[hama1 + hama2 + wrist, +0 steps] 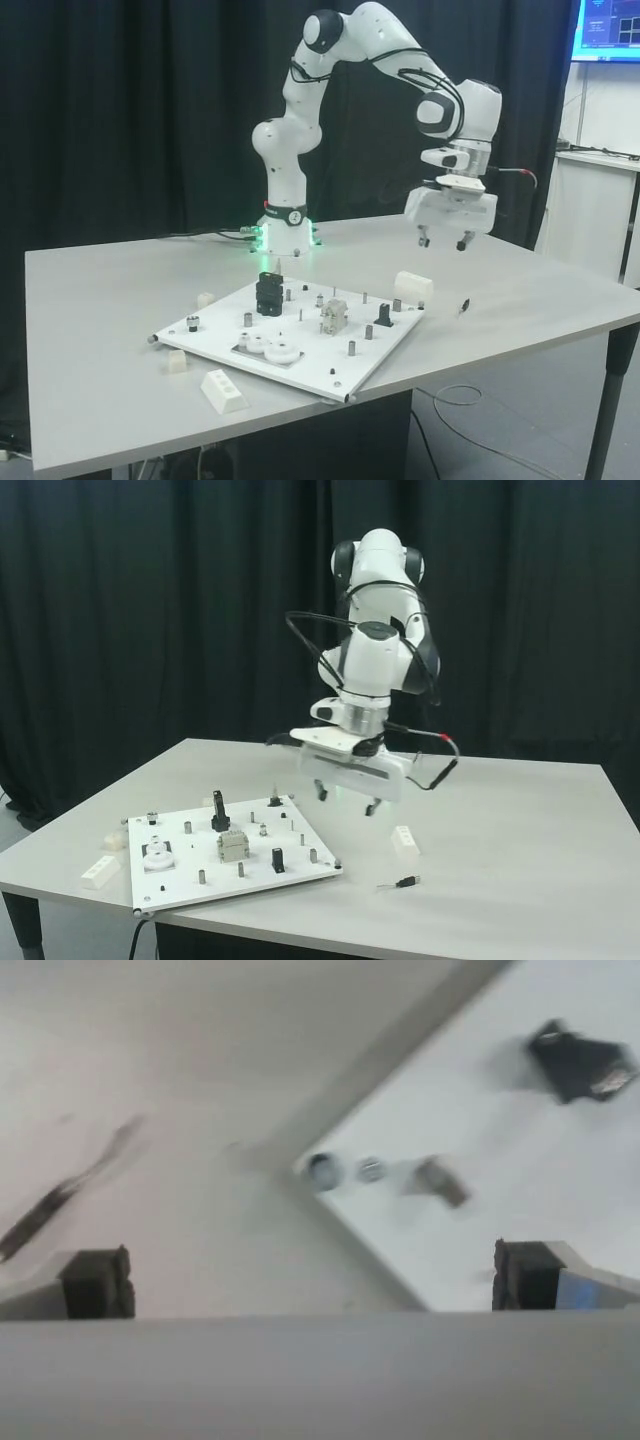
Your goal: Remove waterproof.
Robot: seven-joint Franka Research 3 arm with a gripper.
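A white board [215, 325] [300, 865] lies on the grey table and carries several small parts. Among them are a tall black part [269, 293] [220, 812], a small black part [384, 315] [277, 858] and a grey block [333, 316] [233, 846]. Which of them is the waterproof piece I cannot tell. My gripper [445, 240] [346, 802] hangs open and empty above the bare table, beyond the board's corner nearest the arm's side. In the wrist view the gripper [310, 1280] frames that board corner [330, 1190], with a black part [580, 1065] farther off.
A white block [414, 287] [404, 841] sits on the table just off the board, below the gripper. A small black plug [465, 305] [403, 883] lies near the table edge. More white blocks [223, 390] [100, 872] rest by the board's other side. White gears [272, 348] sit on the board.
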